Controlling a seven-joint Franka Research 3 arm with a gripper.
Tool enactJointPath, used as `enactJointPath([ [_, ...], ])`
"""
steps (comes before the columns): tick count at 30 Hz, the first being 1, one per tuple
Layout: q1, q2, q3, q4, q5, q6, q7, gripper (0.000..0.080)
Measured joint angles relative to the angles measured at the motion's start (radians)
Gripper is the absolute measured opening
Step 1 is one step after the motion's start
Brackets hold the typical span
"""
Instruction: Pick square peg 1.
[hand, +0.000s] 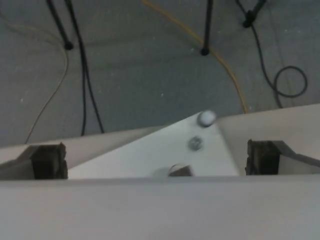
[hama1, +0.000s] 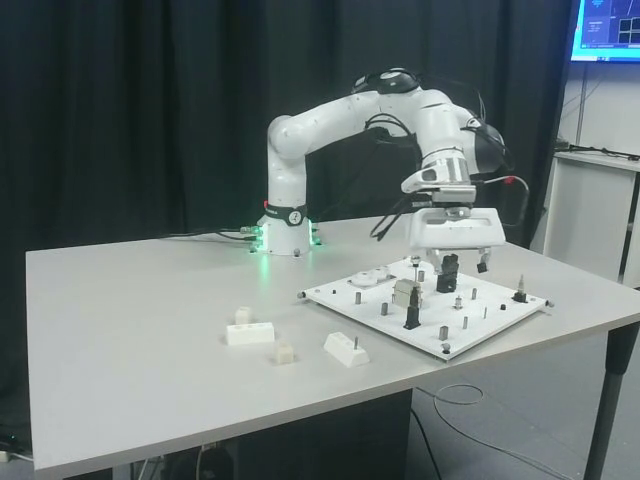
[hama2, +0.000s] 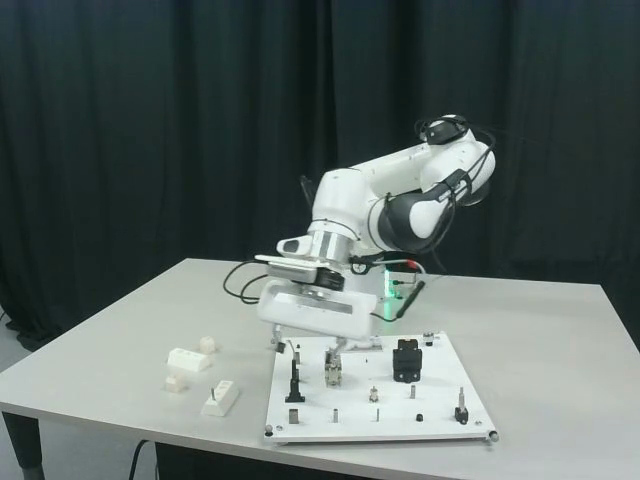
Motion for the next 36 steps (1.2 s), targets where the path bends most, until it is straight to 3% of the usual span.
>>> enactJointPath([
  [14, -0.117, -0.002, -0.012, 0.048, -0.036, -0.019, -0.025, 0.08],
  [26, -0.206, -0.005, -0.019, 0.059, -0.036, -0.074, -0.118, 0.08],
  [31, -0.242, -0.008, -0.023, 0.058, -0.014, -0.095, -0.158, 0.08],
  [36, -0.267, -0.02, -0.031, 0.044, 0.035, -0.111, -0.218, 0.08],
])
